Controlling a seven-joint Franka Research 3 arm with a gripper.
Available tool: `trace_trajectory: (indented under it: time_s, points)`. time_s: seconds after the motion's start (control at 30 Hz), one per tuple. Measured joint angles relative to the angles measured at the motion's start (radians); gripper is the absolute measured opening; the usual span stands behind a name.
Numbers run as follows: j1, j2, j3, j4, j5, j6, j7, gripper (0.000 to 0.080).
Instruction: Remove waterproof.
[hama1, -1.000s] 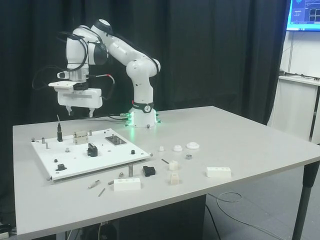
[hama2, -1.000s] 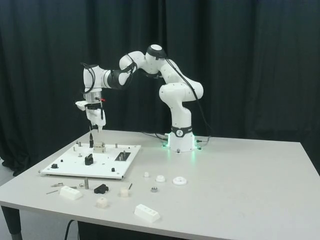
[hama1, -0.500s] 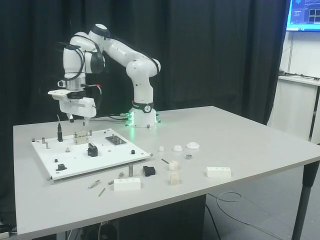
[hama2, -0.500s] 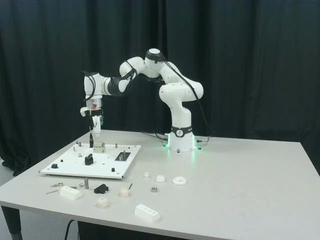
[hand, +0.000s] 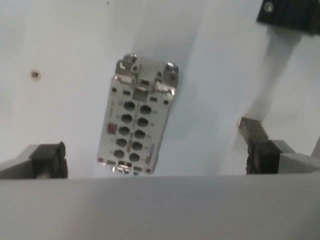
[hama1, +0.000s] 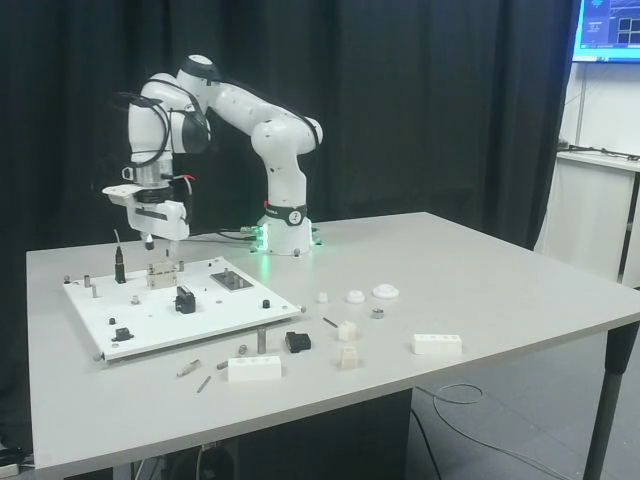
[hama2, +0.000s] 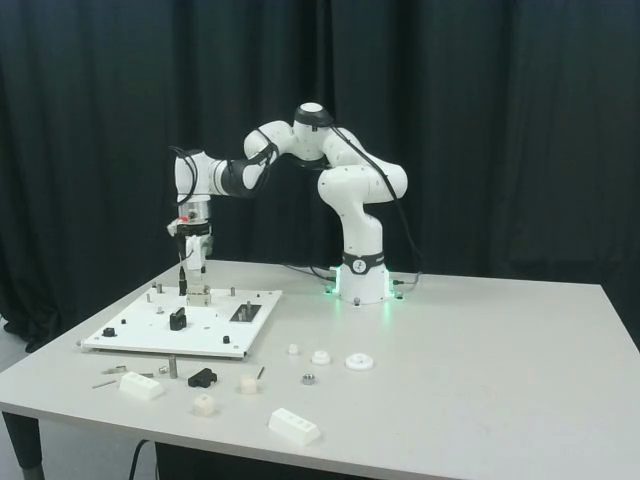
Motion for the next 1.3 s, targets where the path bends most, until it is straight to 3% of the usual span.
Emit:
trace_trajectory:
  time_s: [0.27,0.63,1.3]
  points:
    - [-0.021,0.000,0.005,-0.031,-0.004,0.014,0.080,0.0800]
    - [-0.025,0.000,0.012,-0.056,-0.050,0.018,0.200,0.0800]
    - [-0.014,-0.004,0.010,-0.060,-0.092,0.019,0.276,0.0800]
